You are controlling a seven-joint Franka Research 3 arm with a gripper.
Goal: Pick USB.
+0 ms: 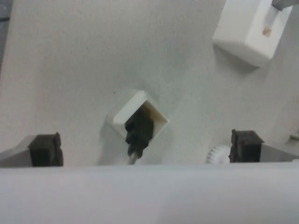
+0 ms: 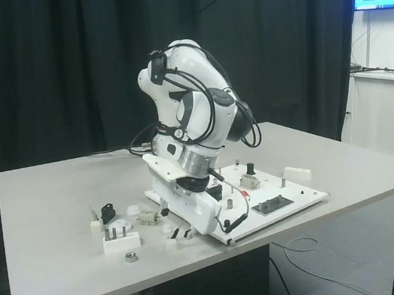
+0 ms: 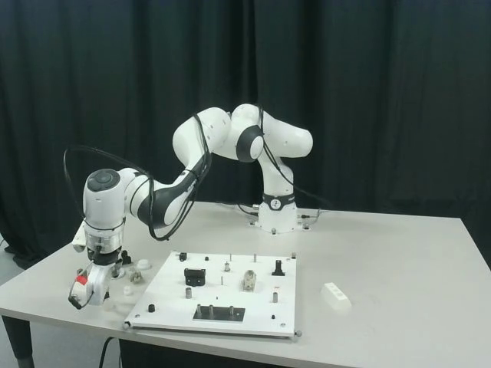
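Broadly, the table (image 2: 63,200) is a flat, matt grey slab, and the white arm (image 3: 230,142) with smooth rounded shells bends over its near edge beside a flat white board (image 2: 295,204) that carries small pegs and black blocks. On the bare table beside the board lie a white block with two grey pegs (image 2: 120,233), a black part on a white base (image 2: 107,214), a grey hex nut (image 2: 131,257) and a white toothed wheel (image 1: 218,154). In the wrist view another smooth white block (image 1: 250,28) lies well apart.

The gripper (image 1: 145,149) hangs low over the table, its two black square fingertips (image 1: 46,150) spread wide and holding nothing. The USB (image 1: 138,129), a black plug with a short metal tip, sits in a small white square holder (image 1: 136,114) on the table. It lies between the fingertips, about midway, touching neither. The toothed wheel is just beside one fingertip.
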